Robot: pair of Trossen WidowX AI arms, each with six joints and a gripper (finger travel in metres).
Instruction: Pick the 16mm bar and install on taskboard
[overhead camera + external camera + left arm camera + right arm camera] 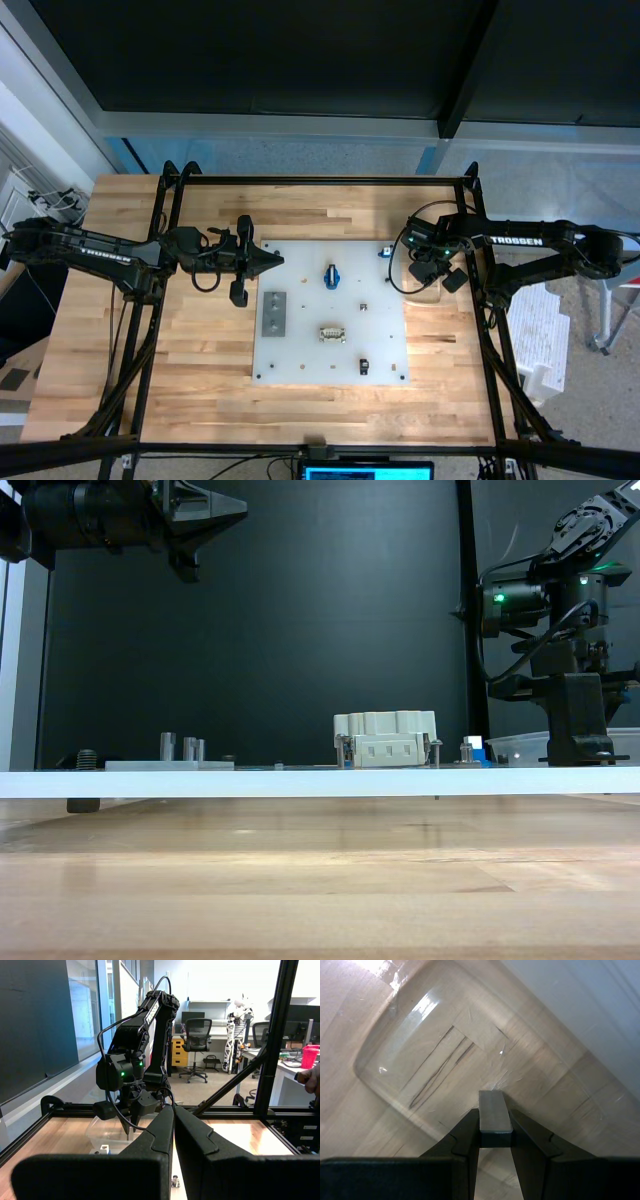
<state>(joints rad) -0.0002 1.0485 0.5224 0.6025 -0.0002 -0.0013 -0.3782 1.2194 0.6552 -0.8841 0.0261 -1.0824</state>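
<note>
I am seeing the right gripper (495, 1130) pinching a small grey metal bar (495, 1116) between its two fingers. The bar is sitting snug in the pinch, with a finger pressing on each side. It is hanging just over the clear plastic tray (420, 1055). The tray is lying on the wooden table (150, 380), right beside the right edge of the taskboard (300, 350). The right gripper is pointing down near the far right corner of the board. The bar is not on the board yet.

The left gripper (173, 1110) is hanging up high over the far left corner of the taskboard. It is pointing across toward the other arm. Its fingers are pressing together with nothing between them.

On the white board, a grey metal block (273, 313), a blue knob (332, 275) and a pale connector (333, 333) are sitting apart from both grippers
</note>
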